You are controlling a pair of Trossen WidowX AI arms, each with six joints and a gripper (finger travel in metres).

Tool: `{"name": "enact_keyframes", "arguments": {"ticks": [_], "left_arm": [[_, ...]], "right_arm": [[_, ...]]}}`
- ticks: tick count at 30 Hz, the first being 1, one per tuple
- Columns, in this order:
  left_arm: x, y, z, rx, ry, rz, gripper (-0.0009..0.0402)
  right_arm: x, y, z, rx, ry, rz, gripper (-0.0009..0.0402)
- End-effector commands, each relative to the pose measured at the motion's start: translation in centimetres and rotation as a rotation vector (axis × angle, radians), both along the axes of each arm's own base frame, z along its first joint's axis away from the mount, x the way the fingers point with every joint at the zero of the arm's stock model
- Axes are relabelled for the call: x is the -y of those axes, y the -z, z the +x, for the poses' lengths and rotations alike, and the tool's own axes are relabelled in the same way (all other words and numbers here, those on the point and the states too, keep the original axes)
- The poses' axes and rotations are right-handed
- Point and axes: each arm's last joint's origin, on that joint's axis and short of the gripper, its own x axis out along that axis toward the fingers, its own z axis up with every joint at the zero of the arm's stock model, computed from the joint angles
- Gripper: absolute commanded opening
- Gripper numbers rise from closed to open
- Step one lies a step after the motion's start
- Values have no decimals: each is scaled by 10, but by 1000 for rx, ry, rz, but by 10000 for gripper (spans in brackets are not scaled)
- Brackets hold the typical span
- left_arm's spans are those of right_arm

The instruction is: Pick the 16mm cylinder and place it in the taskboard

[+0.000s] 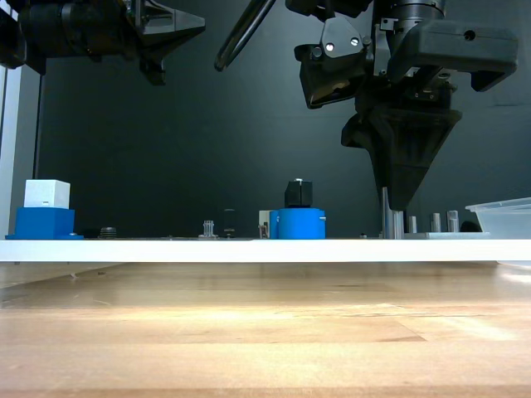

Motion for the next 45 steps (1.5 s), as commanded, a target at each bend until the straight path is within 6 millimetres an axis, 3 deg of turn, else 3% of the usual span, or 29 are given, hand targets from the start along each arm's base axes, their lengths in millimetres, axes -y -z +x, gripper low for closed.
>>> {"name": "enact_keyframes", "arguments": {"ticks": [1,45], "left_arm": [[0,0,0,1,0,0,0],[0,0,0,1,0,0,0]], "right_arm": [[0,1,0,-2,1,-1,20],[0,15,-2,27,4,11,20]]}}
